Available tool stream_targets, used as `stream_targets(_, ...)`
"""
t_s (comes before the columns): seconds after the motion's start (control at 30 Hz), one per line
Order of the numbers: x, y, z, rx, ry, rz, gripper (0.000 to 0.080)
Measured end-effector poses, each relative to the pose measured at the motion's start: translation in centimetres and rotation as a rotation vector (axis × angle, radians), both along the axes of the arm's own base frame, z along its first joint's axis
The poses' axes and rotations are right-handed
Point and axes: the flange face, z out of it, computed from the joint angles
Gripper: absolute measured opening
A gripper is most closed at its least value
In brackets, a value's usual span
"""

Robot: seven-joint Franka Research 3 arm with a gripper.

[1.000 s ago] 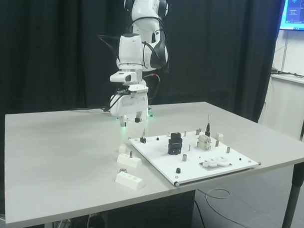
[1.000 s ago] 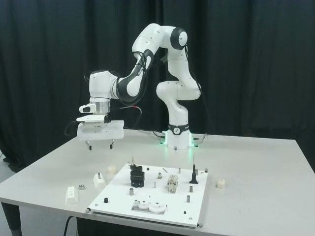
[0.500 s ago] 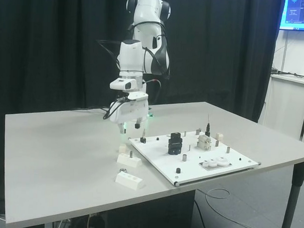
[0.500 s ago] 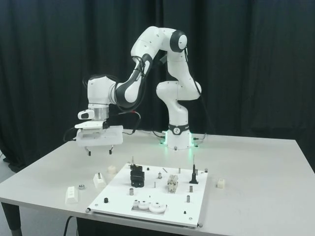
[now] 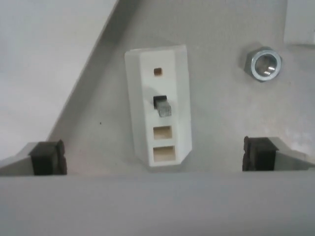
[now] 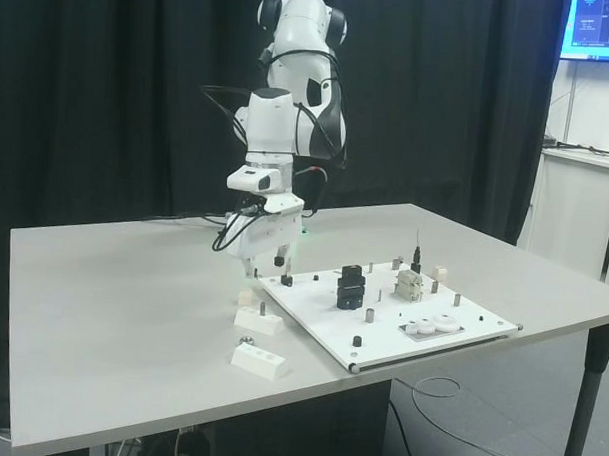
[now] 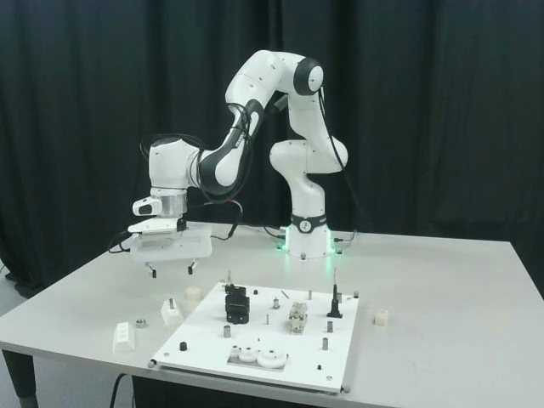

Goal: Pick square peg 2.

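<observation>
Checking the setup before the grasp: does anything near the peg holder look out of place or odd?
A loose hex nut lies on the grey table beside the white peg holder, apart from it. The holder keeps one square peg; its other slots look empty. Otherwise nothing stands out.

First room view: off a table [image 6: 113,281] corner, oblique, mid-range, arm [image 6: 289,97] upper centre. Second room view: front-on, facing the arm base [image 7: 308,240], similar range. Wrist view: close, straight down on the white holder block [image 5: 158,104]. Both room views share arm, table, white board [image 7: 280,340].
</observation>
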Motion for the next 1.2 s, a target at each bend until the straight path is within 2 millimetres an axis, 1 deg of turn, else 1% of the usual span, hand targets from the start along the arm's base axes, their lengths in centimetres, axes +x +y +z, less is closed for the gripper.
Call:
stream_targets(0.37, 1.1, 0.1, -1.6, 0.011, 0.011, 0.031, 0.08)
stream_targets(0.63, 1.7, -0.1, -2.6, 0.008, 0.022, 0.068, 0.08)
stream_targets(0.9, 2.0, -0.6, -3.2, 0.011, 0.029, 0.068, 0.08)
stream_targets(1.2, 1.8, -1.0, -4.0, 0.023, 0.044, 0.078, 0.08)
